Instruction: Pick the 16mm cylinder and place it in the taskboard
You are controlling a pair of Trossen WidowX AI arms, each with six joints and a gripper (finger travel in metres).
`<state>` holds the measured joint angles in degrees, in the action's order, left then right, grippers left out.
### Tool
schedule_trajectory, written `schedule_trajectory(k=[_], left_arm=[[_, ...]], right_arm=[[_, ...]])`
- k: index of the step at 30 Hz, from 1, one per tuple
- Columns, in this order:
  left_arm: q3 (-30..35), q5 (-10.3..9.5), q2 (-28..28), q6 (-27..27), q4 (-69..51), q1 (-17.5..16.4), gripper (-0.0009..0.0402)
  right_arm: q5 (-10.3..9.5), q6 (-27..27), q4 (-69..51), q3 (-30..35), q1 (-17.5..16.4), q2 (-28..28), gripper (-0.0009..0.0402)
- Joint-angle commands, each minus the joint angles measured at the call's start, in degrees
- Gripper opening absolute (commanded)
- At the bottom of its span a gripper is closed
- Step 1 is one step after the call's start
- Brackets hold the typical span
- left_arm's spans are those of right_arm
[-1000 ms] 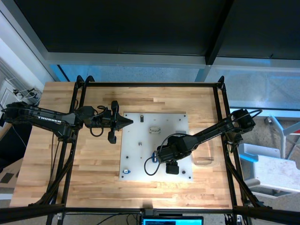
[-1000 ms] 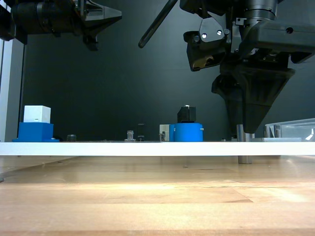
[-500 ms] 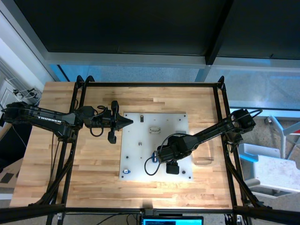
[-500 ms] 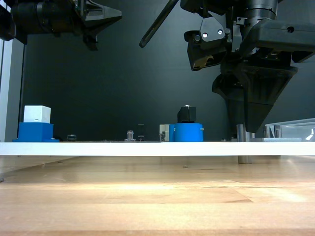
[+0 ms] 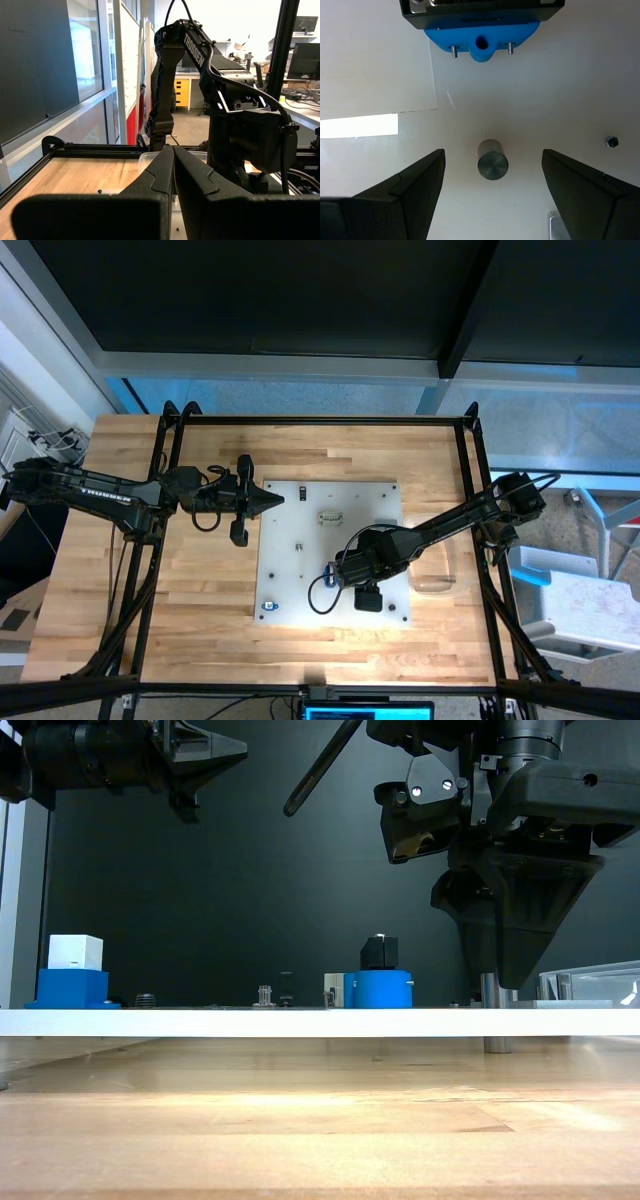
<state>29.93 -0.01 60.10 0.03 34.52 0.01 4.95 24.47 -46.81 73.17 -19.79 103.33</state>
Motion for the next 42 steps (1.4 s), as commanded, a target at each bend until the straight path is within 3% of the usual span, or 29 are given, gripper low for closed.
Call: schedule_trajectory(k=[1,42], left_arm=[[0.0,0.02,0.0,0.0,0.0,0.0,0.0000],[0.0,0.02,0.0,0.0,0.0,0.0,0.0000]], right_arm=[[0.02,0.0,0.0,0.0,0.0,-0.2,0.0271],[0.00,0.1,-3.8,1.3,-0.2,-5.6,0.0271]])
